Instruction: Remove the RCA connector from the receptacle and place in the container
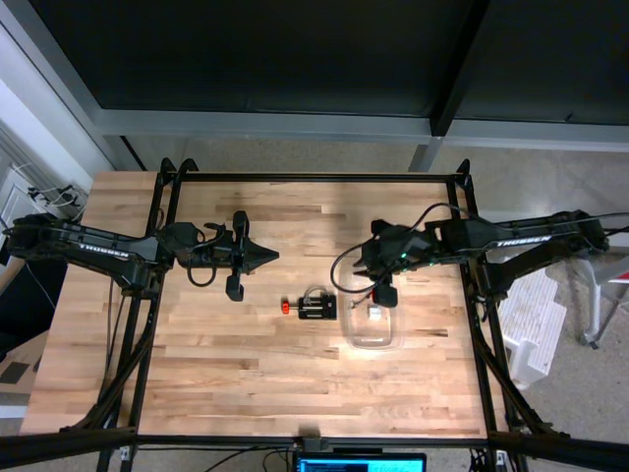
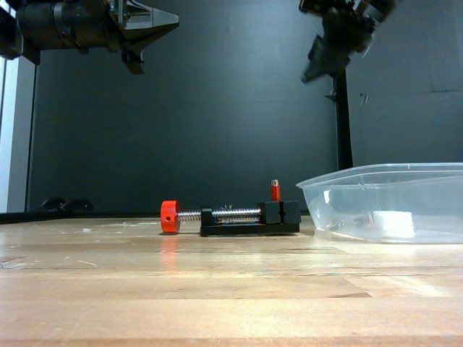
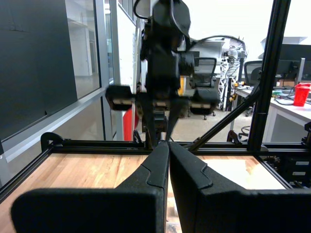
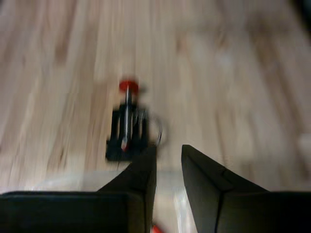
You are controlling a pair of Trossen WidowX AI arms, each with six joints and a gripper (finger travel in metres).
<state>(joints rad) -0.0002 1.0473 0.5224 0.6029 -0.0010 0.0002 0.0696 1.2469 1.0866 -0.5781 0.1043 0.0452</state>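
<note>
The table (image 1: 246,393) was of pale wooden planks, with a black metal frame (image 1: 314,178) standing around its edges. Behind it the floor (image 1: 295,152) was grey and speckled, and above that hung a dark panel (image 1: 256,49). The left wrist view showed a bright office: a glass wall (image 3: 85,53), a black chair (image 3: 250,73) and a white desk (image 3: 291,109) bearing a red cup (image 3: 302,93).

left tool (image 3: 168,143), right tool (image 4: 168,151) high, receptacle (image 2: 249,217) unobstructed
</note>
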